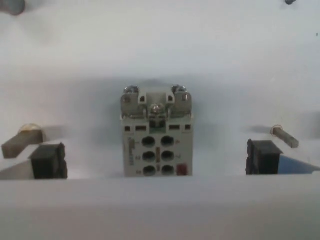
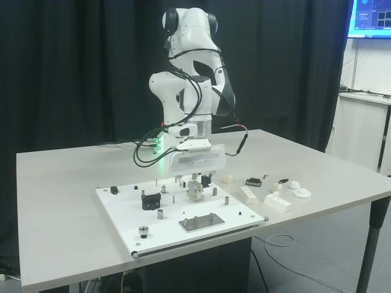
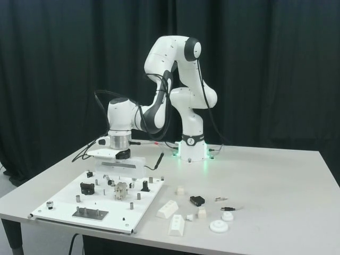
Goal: Remove waterproof.
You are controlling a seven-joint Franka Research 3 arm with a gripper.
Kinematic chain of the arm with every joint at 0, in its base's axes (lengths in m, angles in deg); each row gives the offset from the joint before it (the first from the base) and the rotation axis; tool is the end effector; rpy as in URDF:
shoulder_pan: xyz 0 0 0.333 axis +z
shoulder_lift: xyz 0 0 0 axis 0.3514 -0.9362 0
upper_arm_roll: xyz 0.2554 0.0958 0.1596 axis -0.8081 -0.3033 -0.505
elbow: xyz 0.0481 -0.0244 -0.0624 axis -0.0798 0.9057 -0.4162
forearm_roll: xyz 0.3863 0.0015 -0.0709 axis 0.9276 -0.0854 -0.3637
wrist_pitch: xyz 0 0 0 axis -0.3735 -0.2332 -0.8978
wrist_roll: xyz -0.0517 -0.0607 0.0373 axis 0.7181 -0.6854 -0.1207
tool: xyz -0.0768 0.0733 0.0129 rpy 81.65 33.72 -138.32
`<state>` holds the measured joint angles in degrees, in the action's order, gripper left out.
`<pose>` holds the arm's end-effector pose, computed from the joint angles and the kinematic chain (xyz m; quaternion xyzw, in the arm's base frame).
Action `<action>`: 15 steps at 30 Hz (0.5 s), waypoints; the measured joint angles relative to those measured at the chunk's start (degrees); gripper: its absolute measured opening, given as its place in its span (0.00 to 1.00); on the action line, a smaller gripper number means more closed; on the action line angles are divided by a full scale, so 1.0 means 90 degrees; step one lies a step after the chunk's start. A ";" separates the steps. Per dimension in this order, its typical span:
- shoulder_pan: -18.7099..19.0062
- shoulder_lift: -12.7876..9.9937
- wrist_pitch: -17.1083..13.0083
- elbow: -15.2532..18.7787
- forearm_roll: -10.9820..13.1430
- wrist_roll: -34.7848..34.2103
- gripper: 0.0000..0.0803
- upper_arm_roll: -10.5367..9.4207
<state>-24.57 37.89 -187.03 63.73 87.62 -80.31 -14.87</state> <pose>0.5597 -0.1818 0.2463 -0.9231 0.3818 -0.0463 0.0008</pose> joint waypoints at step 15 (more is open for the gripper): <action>0.0001 -0.0014 -0.0066 -0.0001 0.0000 -0.0087 1.00 0.0000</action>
<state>-24.56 37.76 -187.62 63.72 87.62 -81.09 -14.87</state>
